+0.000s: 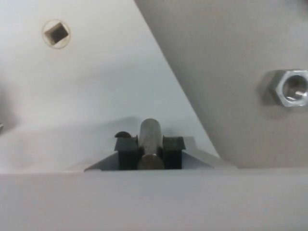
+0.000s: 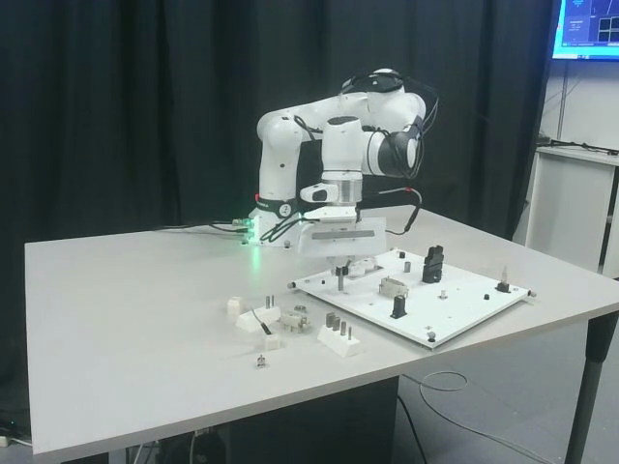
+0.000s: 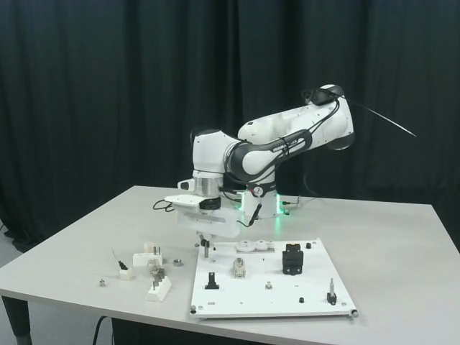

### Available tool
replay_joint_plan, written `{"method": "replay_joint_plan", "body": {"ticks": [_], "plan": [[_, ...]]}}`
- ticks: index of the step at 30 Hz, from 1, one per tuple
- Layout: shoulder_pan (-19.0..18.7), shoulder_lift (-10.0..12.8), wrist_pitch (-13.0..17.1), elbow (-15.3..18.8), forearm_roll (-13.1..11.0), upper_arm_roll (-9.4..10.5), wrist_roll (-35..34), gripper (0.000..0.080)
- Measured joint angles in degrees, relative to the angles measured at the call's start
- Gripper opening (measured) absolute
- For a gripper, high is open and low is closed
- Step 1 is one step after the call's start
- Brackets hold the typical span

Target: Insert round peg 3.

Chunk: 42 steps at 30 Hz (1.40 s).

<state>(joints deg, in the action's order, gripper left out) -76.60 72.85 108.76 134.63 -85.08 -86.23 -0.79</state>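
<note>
Clearly the black two-finger gripper [image 1: 149,150] is pinching the grey round metal peg [image 1: 150,139] upright, w/ its tip low over the white assembly board [image 1: 96,86] near one corner, prob. so it can drop straight into a hole. Which hole is the target can't be told; the square socket [image 1: 57,32] is well apart and wrong shape, hex nut [image 1: 290,87] sits off-board on the grey table [image 1: 231,57].

Dark lettering is showing along the white robot arm [image 3: 277,144] near the centre of the second room view, but it is too small to make out. No other label, number or sign is showing legibly in any view.
</note>
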Motion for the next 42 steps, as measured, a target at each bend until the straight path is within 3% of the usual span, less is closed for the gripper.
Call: {"method": "replay_joint_plan", "body": {"ticks": [25,42], "plan": [[-3.9,-0.4,2.6,3.0,-2.4,1.36,-0.6,0.0103],[-5.0,-0.6,4.5,3.4,-2.7,2.20,-1.3,0.0103]]}}
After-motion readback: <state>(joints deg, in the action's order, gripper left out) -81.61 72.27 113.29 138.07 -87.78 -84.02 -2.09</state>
